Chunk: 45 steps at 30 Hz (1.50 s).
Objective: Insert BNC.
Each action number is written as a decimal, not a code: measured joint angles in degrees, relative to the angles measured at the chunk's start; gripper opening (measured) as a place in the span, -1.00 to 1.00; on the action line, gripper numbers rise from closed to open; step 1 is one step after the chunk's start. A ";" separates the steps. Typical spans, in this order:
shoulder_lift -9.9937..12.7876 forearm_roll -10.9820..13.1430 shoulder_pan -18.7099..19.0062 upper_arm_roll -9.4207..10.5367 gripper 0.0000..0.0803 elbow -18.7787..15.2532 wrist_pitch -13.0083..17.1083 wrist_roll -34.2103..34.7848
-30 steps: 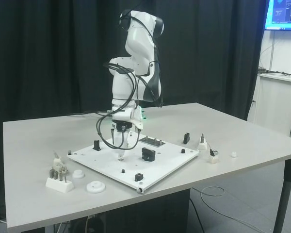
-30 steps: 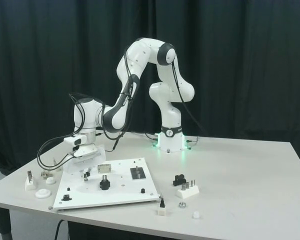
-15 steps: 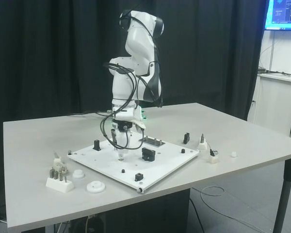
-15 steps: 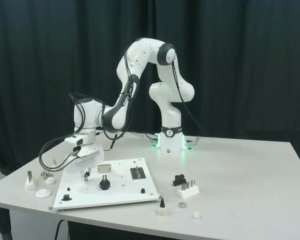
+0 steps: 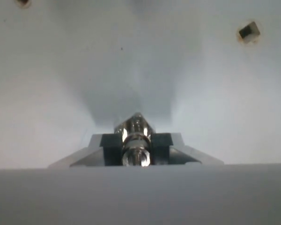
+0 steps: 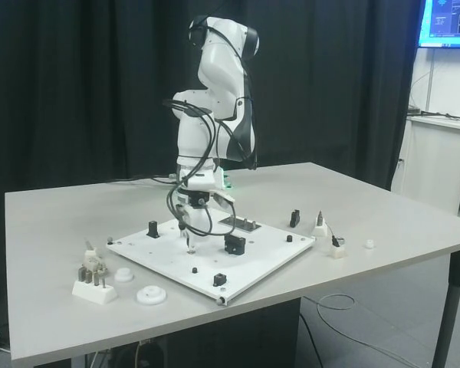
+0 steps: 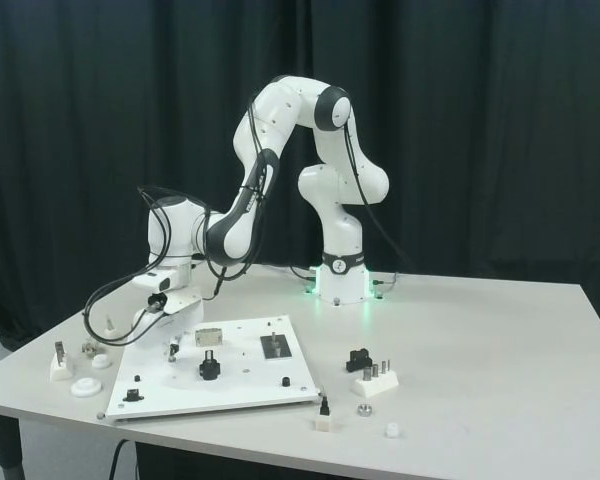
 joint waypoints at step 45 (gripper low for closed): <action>-0.07 0.00 0.00 -0.02 -0.70 -0.08 -0.04 -19.24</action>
